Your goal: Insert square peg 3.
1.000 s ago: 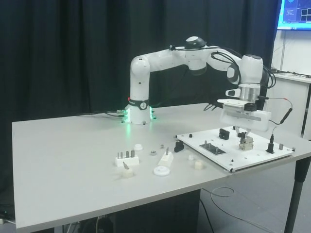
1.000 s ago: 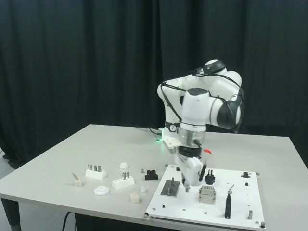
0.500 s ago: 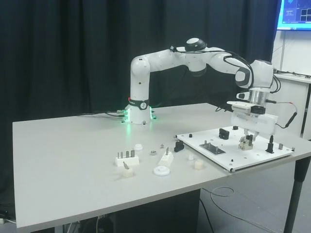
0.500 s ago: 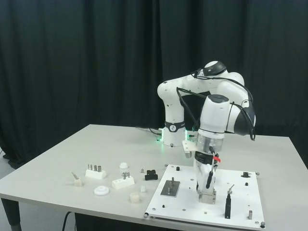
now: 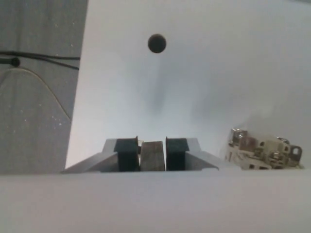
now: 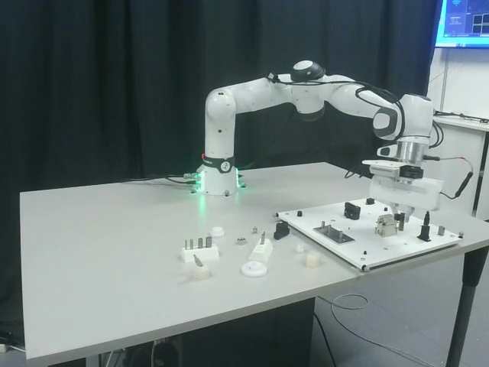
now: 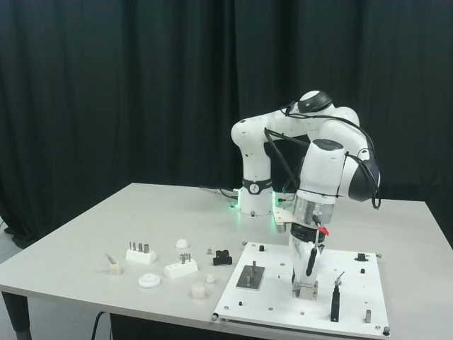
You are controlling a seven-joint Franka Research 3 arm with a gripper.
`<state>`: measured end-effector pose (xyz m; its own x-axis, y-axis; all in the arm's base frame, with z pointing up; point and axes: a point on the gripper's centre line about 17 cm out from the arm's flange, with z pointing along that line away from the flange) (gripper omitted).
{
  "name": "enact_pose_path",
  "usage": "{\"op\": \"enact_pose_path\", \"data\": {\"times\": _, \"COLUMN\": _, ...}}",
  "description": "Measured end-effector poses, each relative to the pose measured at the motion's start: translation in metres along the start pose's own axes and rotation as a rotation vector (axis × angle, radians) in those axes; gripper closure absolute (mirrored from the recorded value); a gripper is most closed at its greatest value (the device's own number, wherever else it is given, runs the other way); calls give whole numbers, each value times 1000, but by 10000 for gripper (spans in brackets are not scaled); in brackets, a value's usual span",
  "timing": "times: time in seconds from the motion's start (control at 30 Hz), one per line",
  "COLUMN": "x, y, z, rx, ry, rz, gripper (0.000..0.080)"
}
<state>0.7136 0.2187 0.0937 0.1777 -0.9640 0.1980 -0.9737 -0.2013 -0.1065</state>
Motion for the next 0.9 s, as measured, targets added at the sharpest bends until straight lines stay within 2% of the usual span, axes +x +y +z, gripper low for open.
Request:
{"op": "enact_pose_path", "data": {"times": 0.3, "x": -4, "y": -9, "z": 5, "rx": -4, "ry": -23, "rz": -11, "gripper": 687}}
{"op": "enact_pose_path", "data": {"times": 0.7, "x": -11, "y": -10, "z": 11, "rx": -59, "ry": -74, "rz": 8, "gripper": 687}}
{"op": "enact_pose_path", "data": {"times": 0.9, "x": -13, "y": -11, "z": 12, "rx": -77, "ry": -92, "rz": 19, "gripper": 687}}
